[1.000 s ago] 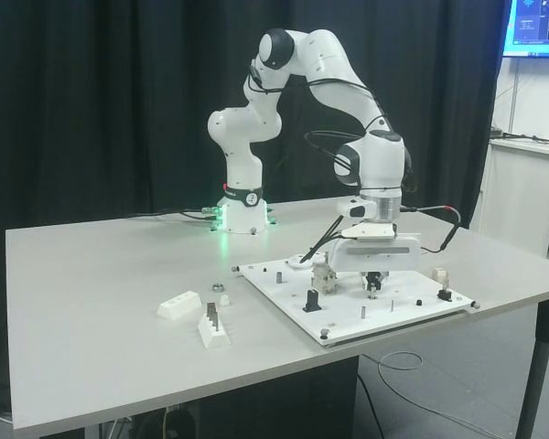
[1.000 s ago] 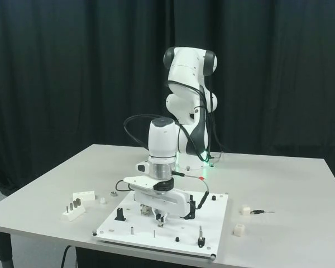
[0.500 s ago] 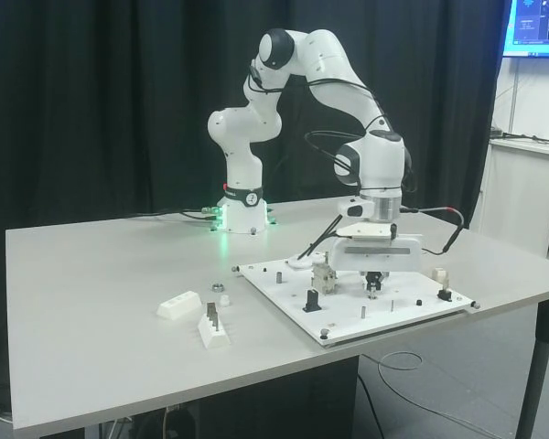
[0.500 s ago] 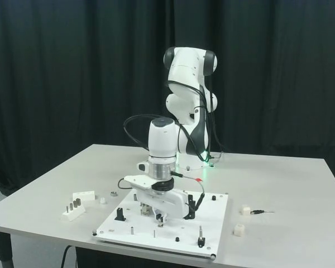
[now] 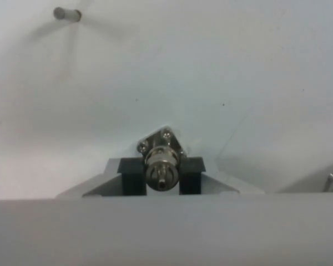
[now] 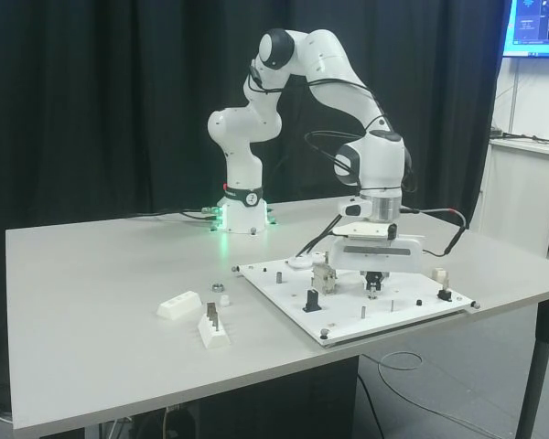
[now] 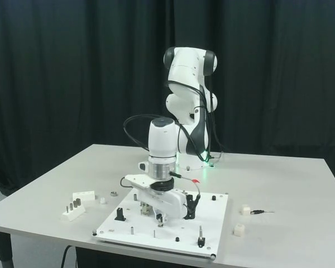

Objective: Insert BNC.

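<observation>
In the wrist view a metal BNC connector (image 5: 162, 166) stands upright between two black fingers (image 5: 132, 176), over a small screwed flange on the white board (image 5: 238, 83). My gripper (image 5: 162, 177) is shut on this connector. In the room views the gripper (image 6: 373, 285) (image 7: 158, 219) reaches straight down to the middle of the white board (image 6: 398, 317) (image 7: 215, 226), with the hand low over it. The connector itself is hidden by the hand in both room views.
On the board stand a black fixture (image 6: 312, 300), a metal block (image 6: 324, 277), thin pins (image 5: 66, 14) and a small black part (image 6: 445, 294). Two white blocks (image 6: 177, 305) (image 6: 212, 329) lie left of the board. Small white pieces (image 7: 239, 229) (image 7: 245, 210) sit to its other side.
The hand has turned about its vertical axis while staying at the same spot on the board; its long body now looks shorter in the second room view.
</observation>
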Tool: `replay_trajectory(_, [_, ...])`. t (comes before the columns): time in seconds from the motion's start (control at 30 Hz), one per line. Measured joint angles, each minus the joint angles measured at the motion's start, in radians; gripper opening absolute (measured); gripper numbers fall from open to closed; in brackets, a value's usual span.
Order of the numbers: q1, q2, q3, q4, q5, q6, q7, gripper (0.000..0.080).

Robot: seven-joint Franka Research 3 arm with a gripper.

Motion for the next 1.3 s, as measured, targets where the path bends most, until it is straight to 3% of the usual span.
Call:
replay_trajectory(0.83, [0.000, 0.001, 0.001, 0.000, 0.000, 0.003, 0.175, 0.0124])
replay_trajectory(1.3, [0.000, 0.001, 0.001, 0.000, -0.003, 0.003, -0.027, 0.0124])
